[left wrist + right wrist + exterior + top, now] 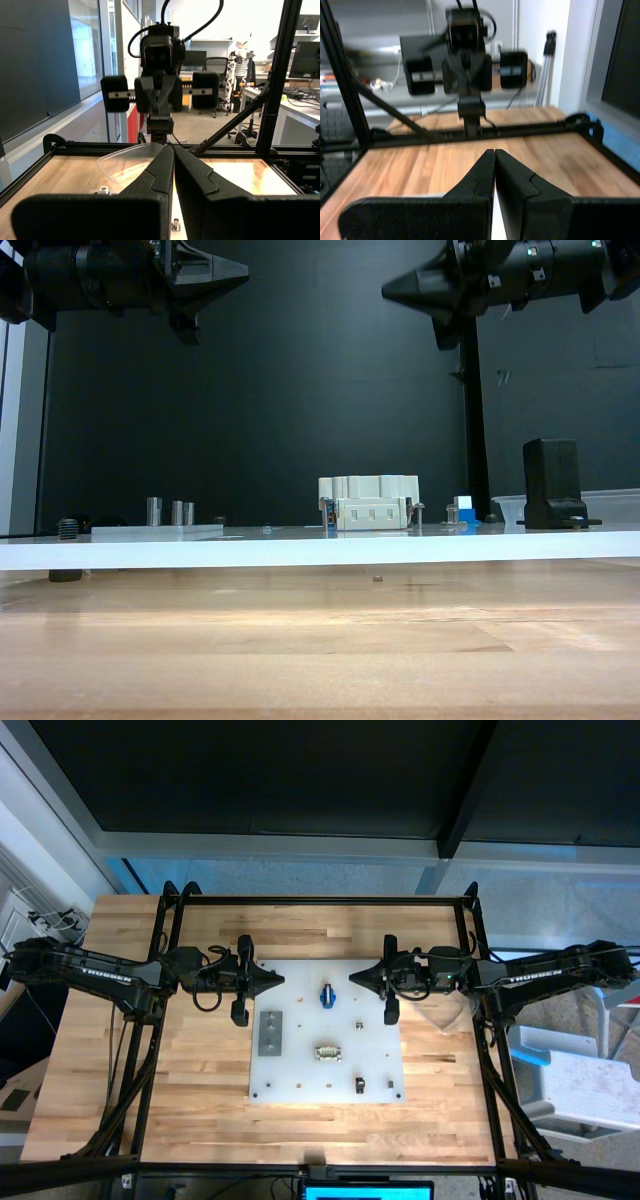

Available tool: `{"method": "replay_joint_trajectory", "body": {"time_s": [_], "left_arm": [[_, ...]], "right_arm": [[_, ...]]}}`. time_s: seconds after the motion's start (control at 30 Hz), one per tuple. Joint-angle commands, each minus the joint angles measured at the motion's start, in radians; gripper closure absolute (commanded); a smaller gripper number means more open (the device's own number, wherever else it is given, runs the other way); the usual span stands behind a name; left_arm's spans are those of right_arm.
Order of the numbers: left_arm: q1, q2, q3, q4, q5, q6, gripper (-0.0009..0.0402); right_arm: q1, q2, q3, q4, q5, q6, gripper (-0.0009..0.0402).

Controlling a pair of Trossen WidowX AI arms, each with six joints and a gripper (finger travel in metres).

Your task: Pick the 16mm bar from the taskboard and place it in the container

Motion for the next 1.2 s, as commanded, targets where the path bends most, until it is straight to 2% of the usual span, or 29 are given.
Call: {"method": "replay_joint_trajectory", "body": {"time_s": [0.03,0.1,0.97,1.2], "left_arm": [[0.0,0.0,0.0,0.0,0.0,0.0,0.0393],[0.0,0.0,0.0,0.0,0.0,0.0,0.0393],[0.0,0.0,0.0,0.0,0.0,0.0,0.0393],[0.0,0.0,0.0,0.0,0.0,0.0,0.0393]], "right_arm": [[0.0,0.007,0.037,-0.114,0.011,0.001,0.0393],[0.0,0.013,0.061,-0.168,0.027,0.0,0.0393],[0.009,0.143,0.367,-0.852,0.028,0.002,0.0393],[0.027,0.153,0.409,-0.991,0.028,0.046,0.0393]]}}
